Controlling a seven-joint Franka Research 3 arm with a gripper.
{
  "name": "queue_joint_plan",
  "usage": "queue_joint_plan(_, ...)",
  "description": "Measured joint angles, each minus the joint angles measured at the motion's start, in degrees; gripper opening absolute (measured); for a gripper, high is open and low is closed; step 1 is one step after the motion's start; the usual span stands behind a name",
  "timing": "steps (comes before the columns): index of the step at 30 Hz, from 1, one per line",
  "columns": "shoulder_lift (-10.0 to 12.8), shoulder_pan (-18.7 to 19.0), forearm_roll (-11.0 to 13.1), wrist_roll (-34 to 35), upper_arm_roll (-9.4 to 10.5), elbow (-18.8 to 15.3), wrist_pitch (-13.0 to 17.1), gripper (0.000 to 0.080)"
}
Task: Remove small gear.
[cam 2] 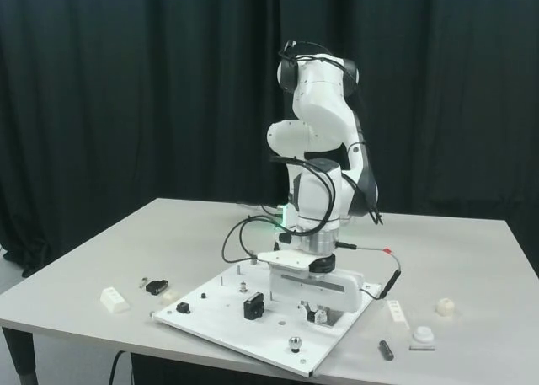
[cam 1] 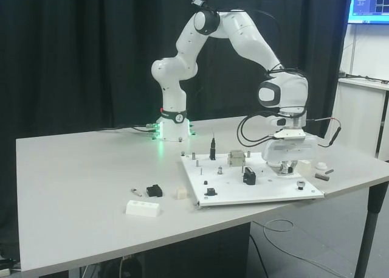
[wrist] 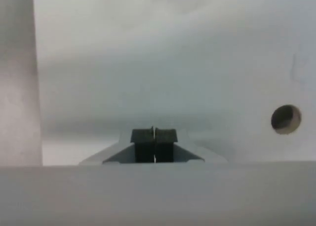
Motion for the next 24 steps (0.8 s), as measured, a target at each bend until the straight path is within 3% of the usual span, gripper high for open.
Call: queue_joint_plan(24, -3.2, -0.6, 0.0, -2.1, -0.26, 4.2, -11.1, 0.0001)
